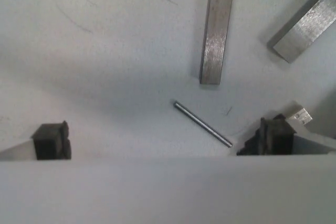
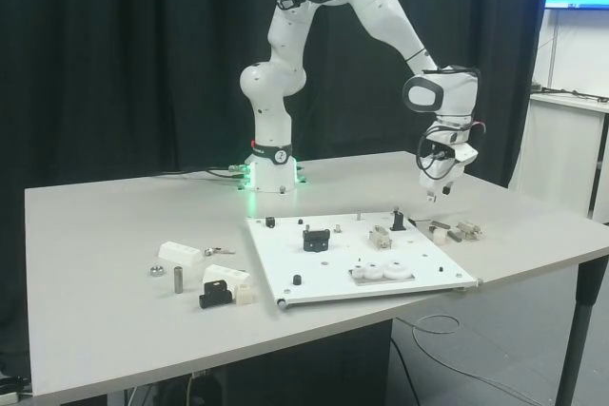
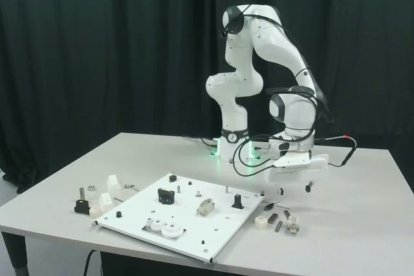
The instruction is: Remove round peg 2.
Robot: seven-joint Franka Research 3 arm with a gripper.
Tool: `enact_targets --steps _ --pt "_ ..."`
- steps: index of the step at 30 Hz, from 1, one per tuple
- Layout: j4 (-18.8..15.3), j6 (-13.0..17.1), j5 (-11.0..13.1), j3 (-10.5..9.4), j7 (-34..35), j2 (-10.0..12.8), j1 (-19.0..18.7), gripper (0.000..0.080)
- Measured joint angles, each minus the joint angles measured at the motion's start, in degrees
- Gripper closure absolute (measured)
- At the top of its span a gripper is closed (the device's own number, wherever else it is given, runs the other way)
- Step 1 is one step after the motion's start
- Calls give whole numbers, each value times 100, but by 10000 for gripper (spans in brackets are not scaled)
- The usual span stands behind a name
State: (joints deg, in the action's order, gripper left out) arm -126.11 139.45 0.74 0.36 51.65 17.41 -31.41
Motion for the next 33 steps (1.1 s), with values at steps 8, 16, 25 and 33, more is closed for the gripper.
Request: enact_targets --steps 8,16,25,33 --pt "60 -66 0 1 0 5 4 3" --pt "81 -86 0 8 0 6 10 3" --pt "130 -158 -9 43 -3 6 22 3" --pt "206 -257 -29 114 -45 6 22 3"
